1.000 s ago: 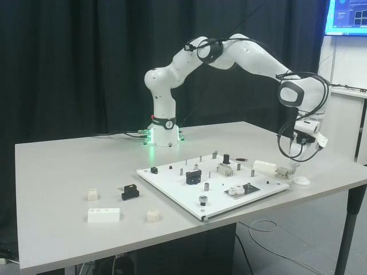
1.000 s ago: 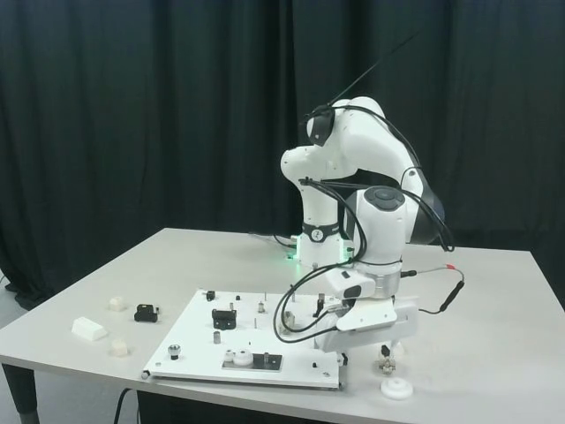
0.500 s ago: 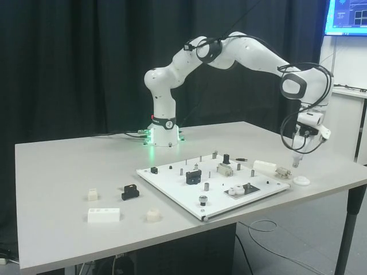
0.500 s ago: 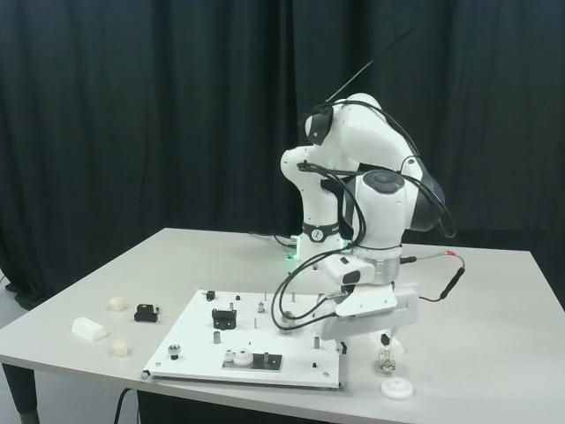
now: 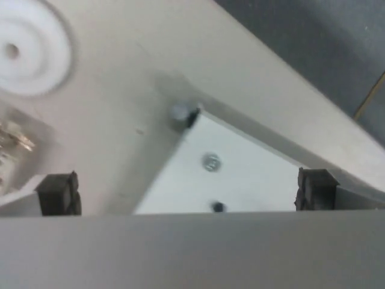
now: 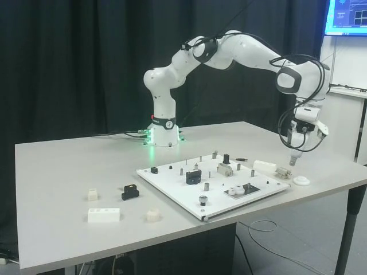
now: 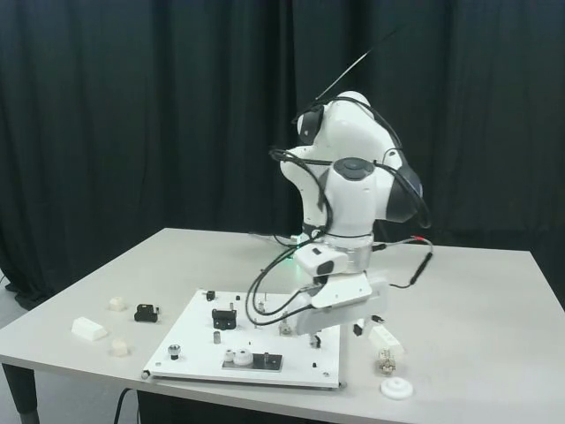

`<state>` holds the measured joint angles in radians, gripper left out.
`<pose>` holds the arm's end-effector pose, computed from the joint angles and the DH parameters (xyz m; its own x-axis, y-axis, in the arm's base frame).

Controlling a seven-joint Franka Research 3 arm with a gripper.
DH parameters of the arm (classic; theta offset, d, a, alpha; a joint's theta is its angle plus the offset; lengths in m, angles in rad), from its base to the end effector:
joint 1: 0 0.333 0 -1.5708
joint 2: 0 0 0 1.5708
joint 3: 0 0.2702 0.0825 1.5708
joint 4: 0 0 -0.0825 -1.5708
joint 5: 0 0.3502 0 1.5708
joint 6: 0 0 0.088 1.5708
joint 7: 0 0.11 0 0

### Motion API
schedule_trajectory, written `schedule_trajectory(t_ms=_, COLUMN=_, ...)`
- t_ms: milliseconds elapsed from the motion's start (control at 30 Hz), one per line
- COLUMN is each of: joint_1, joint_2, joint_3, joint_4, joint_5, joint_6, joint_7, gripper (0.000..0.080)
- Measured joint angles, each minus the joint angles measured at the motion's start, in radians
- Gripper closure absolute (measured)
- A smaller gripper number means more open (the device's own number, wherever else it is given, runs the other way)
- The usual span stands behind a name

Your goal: Remove medium gear.

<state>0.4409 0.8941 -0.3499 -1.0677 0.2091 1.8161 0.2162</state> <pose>0.6744 0.1517 0.2791 0.9932 -0.0808 -0.0836 -0.0729 -0.9929 0.0944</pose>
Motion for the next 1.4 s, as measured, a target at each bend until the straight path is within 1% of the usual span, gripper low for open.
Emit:
schedule_trajectory(t_ms=300, joint_1=-0.066, joint_2=-0.002, joint_3=0.0, joint_4=0.0, joint_5=0.001, joint_6=-0.002, joint_7=-0.183, gripper=0.0003)
schedule_trajectory(t_ms=733, joint_1=-0.149, joint_2=-0.002, joint_3=0.0, joint_4=-0.001, joint_5=0.001, joint_6=-0.003, joint_7=-0.348, gripper=0.0003)
schedule_trajectory(t_ms=1133, joint_1=-0.207, joint_2=-0.015, joint_3=0.0, joint_4=-0.023, joint_5=-0.002, joint_6=0.001, joint_7=-0.418, gripper=0.0003)
schedule_trajectory(t_ms=1233, joint_1=-0.218, joint_2=-0.022, joint_3=0.0, joint_4=-0.037, joint_5=-0.005, joint_6=0.012, joint_7=-0.433, gripper=0.0003)
schedule_trajectory(t_ms=1400, joint_1=-0.229, joint_2=-0.035, joint_3=0.0, joint_4=-0.071, joint_5=-0.011, joint_6=0.047, joint_7=-0.458, gripper=0.0003)
